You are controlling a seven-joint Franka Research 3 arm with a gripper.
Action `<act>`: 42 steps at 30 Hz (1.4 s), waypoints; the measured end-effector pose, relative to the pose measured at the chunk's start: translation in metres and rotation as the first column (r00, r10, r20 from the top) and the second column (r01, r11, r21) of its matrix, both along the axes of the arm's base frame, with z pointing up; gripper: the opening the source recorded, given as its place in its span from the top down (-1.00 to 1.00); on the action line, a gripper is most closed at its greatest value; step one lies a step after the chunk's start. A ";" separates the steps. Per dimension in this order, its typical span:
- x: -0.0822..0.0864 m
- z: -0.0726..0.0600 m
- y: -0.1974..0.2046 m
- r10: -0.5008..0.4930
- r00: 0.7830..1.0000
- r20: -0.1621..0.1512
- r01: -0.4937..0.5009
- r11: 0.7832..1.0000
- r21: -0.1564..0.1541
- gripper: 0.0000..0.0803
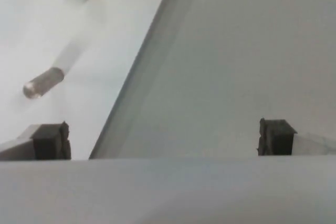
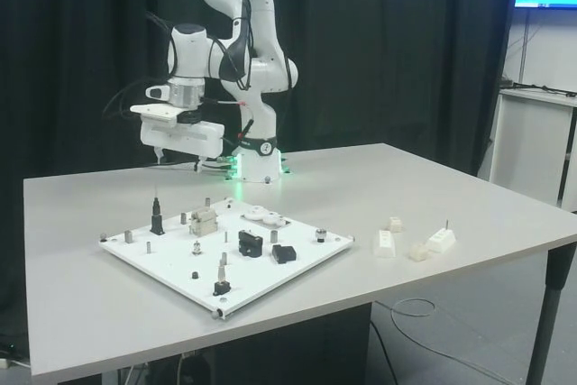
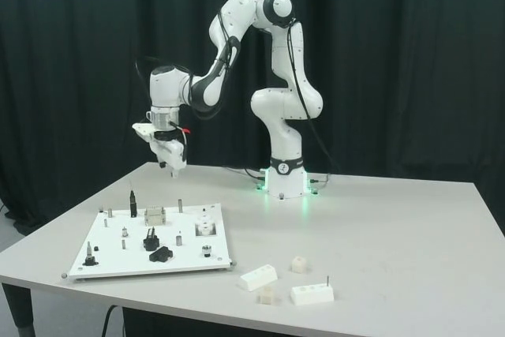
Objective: Insert round peg 3.
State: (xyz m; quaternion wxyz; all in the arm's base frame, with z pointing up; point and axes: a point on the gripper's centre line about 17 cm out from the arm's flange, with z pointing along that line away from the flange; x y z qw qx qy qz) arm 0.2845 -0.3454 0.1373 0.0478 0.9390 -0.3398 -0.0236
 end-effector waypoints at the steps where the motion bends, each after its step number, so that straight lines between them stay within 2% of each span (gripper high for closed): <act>1: 0.001 -0.001 0.001 0.006 1.000 -0.003 -0.006 1.000 0.001 -0.99; 21: 0.018 -0.023 0.019 0.047 0.998 -0.048 -0.047 0.999 0.006 -0.99; 42: 0.017 -0.044 0.023 0.035 0.996 -0.082 -0.035 0.999 0.004 -0.99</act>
